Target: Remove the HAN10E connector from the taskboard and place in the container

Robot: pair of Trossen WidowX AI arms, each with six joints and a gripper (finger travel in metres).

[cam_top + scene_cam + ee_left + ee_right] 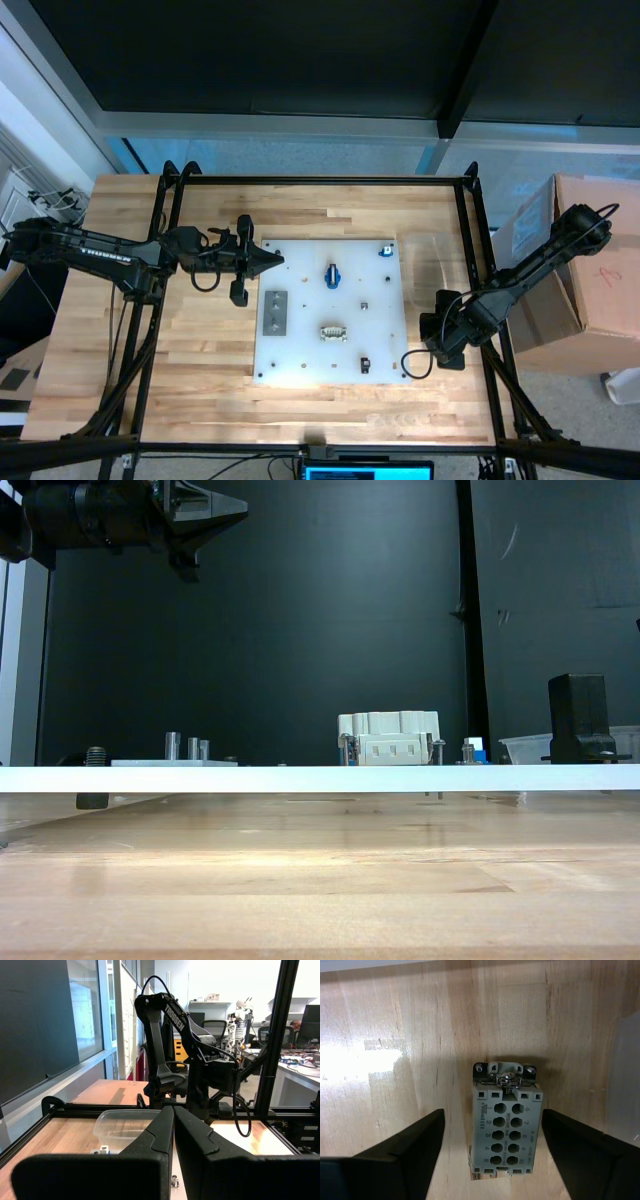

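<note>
Two arms: stationed at opposite sides of the taskboard (pixel 300 350), which is laid on the wooden desk (pixel 200 350).
Left gripper (pixel 277 258): raised high above the far left edge of the taskboard; the jaws are pressed together and nothing is gripped.
Right gripper (pixel 493 1125): pointed down at the desk just beside the right edge of the taskboard; the jaws are spread wide.
HAN10E connector (pixel 506 1120): seen lying free on the bare desk, clear of the taskboard, with its numbered socket face up. It is framed by the spread jaws, and a gap is seen on each side.
Container (pixel 432 262): a clear tub, set on the desk by the far right corner of the taskboard.
Grey connector block (pixel 333 333): seated upright on the taskboard, towards its near edge.
</note>
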